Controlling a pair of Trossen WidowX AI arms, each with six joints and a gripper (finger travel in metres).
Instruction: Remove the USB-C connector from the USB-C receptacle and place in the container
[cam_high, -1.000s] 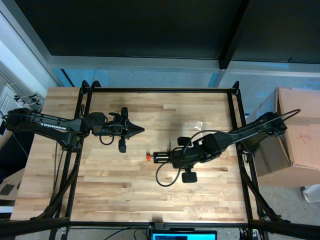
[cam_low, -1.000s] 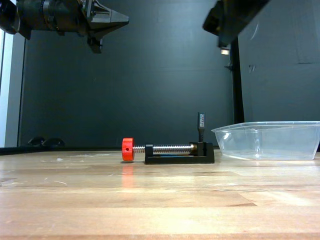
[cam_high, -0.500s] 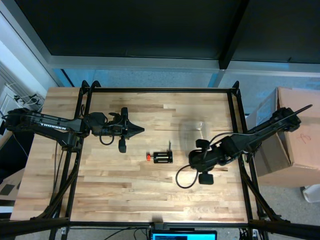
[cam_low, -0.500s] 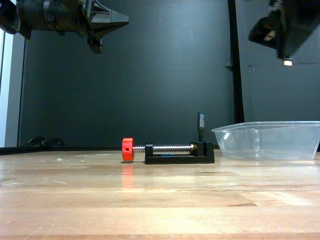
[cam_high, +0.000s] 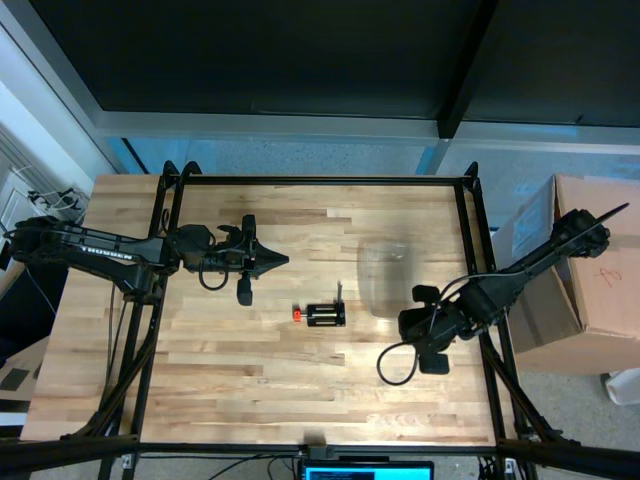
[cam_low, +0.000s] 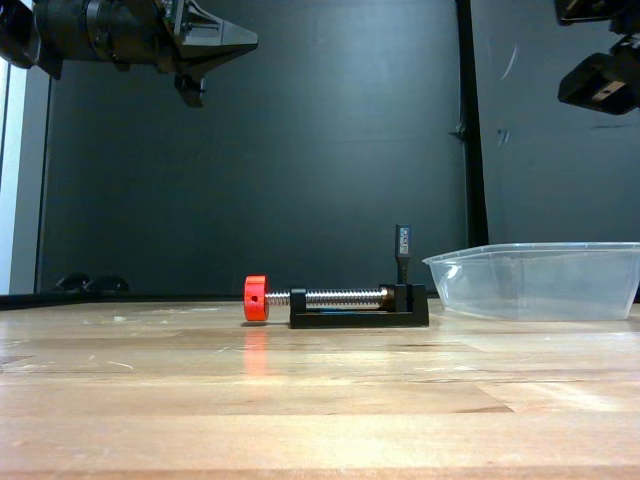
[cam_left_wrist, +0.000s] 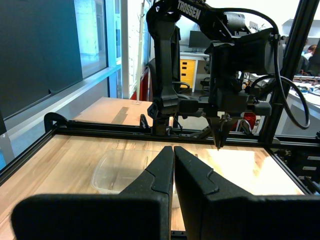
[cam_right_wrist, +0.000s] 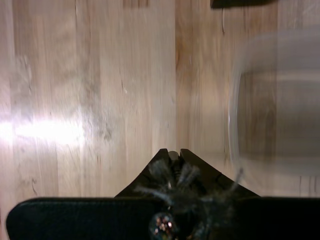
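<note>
Butcher-block tabletop (cam_high: 250, 380) before a dark wall (cam_low: 330, 150): the USB-C connector (cam_low: 402, 243) stands upright, plugged into the USB-C receptacle (cam_low: 403, 287). A small black clamp (cam_low: 355, 318) with a red knob (cam_low: 256, 298) grips the receptacle, apparently so the plug can be drawn straight up. The clear container (cam_low: 540, 285) sits just beside the clamp, likely to keep the carry short. The right hand (cam_right_wrist: 172, 152) hangs high over the wood by the container's near edge, fingers clenched on nothing, well clear of the connector. The left hand (cam_left_wrist: 173, 149), likewise clenched and empty, hovers high and well apart to the left, seemingly leaving the clamp unobstructed.
</note>
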